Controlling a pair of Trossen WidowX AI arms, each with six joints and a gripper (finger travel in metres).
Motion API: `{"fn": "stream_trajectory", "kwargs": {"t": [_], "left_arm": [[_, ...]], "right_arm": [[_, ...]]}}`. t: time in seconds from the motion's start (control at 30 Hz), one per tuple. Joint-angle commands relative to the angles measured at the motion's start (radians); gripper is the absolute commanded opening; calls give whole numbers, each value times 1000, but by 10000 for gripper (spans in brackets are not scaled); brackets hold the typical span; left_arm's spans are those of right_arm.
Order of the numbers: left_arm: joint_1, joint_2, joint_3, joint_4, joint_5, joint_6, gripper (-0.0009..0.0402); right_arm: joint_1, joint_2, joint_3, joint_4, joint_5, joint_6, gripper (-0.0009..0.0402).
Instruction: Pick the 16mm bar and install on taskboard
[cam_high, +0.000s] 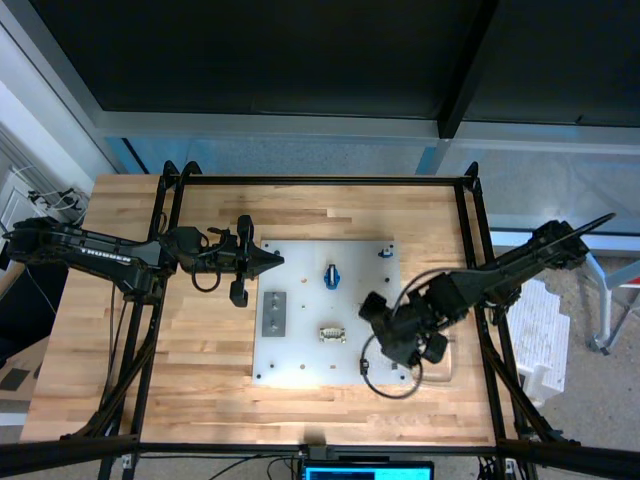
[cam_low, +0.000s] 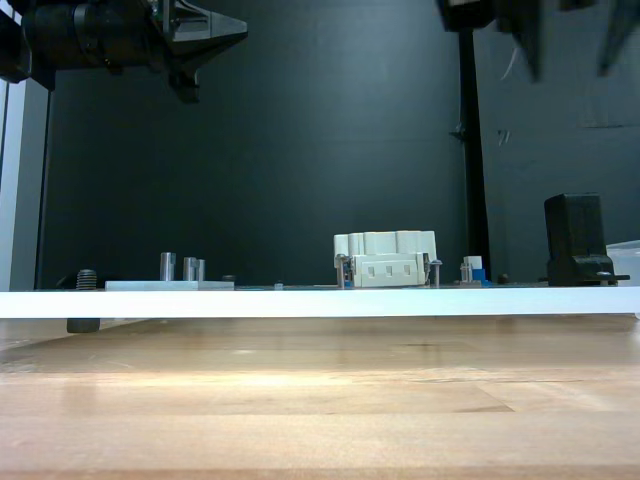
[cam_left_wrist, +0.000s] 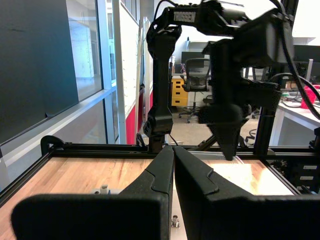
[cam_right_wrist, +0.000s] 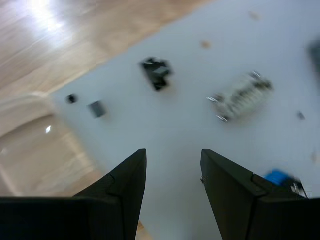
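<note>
High view first: your left gripper (cam_high: 276, 261) hangs above the far left edge of the taskboard (cam_high: 300, 352), fingers pressed together on nothing, well out of the work. Right wrist view shows the right gripper (cam_right_wrist: 172, 152) high over the board's right side, fingers spread with nothing between them. Past those fingers, close to the board's edge and just beside a small black dot (cam_right_wrist: 72, 99), sits a tiny dark grey piece that you should take for the 16mm bar (cam_right_wrist: 96, 108). Blur keeps you from telling whether it stands upright.

Expect it to be light, stiff and smooth. It is bare metal that will not give under the pads and will likely squirt out or roll if you pinch it off-centre. Take it across its middle with the pads square on its sides, leaving an end free for seating, probably in the grey block (cam_high: 273, 313) on the board's left.

The board is flat, hard and slick, so a dropped bar may skitter onto the wooden table (cam_high: 190, 380). The white connector (cam_high: 332, 333) stands between bar and block, so carry above it. The black frame (cam_high: 320, 181) rings the table.
</note>
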Motion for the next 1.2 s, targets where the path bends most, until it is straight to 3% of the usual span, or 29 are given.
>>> {"fn": "stream_trajectory", "kwargs": {"t": [0.03, 0.13, 0.37, 0.83, 1.2], "left_arm": [[0, 0, 0, 0, 0, 0, 0], [0, 0, 0, 0, 0, 0, 0], [0, 0, 0, 0, 0, 0, 0], [0, 0, 0, 0, 0, 0, 0], [0, 0, 0, 0, 0, 0, 0]], "right_arm": [[-52, -16, -2, 28, 24, 78, 149], [-100, -31, -2, 72, 55, 158, 149], [-186, -69, -9, 170, 57, 265, 129], [-313, -149, -71, 414, 55, 360, -3], [-368, -171, -160, 624, 44, 421, 0]]}}
